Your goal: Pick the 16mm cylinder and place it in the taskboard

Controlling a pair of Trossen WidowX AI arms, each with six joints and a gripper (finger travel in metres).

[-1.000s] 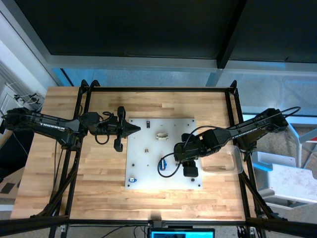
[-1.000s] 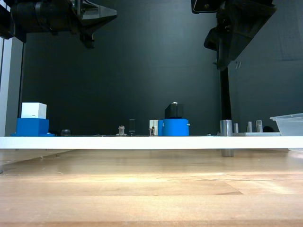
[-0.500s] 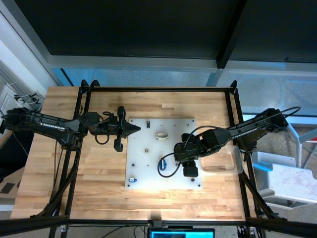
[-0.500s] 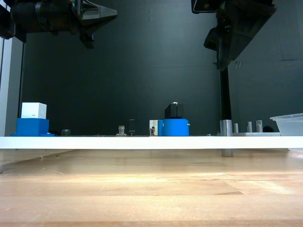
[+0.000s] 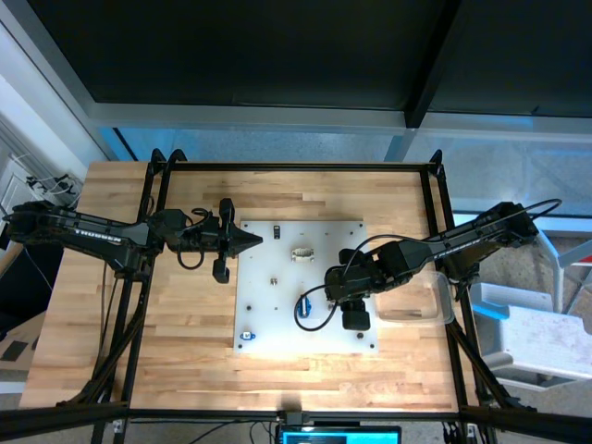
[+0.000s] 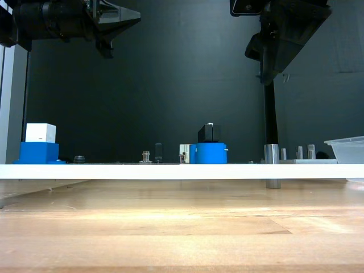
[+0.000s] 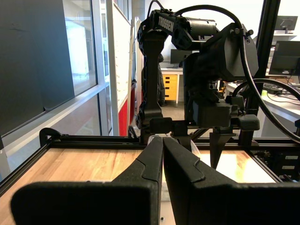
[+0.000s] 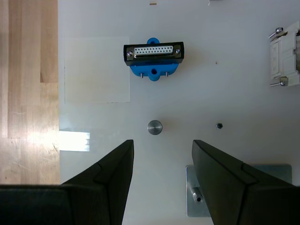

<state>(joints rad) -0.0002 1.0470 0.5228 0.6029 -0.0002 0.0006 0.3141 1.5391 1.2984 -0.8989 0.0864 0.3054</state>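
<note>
The left gripper [image 5: 253, 240] hangs in the air above the left edge of the taskboard [image 5: 277, 319], pointing inward, and its jaws are pressed together [image 7: 162, 143]. The taskboard lies flat on the wooden counter [image 5: 102, 342]. At its near left corner stands a blue block with a white cube on top [image 6: 38, 145]. Further right a blue plug connector [image 8: 153, 58] and a pale connector [image 8: 283, 58] sit on the white plate [image 8: 93, 18].

The 16mm cylinder [image 8: 154, 127] stands upright on the taskboard, beside a grey block [image 8: 239, 187] that carries thinner pegs. In the low view the 16mm cylinder [image 6: 271, 154] rises just left of those pegs.

The right gripper [image 6: 265, 77] hangs well above it, pointing down. Its jaws are spread apart and hold nothing [image 8: 161, 146], with the cylinder just ahead of the gap. A clear tray [image 5: 442, 310] sits off the taskboard's right edge.
</note>
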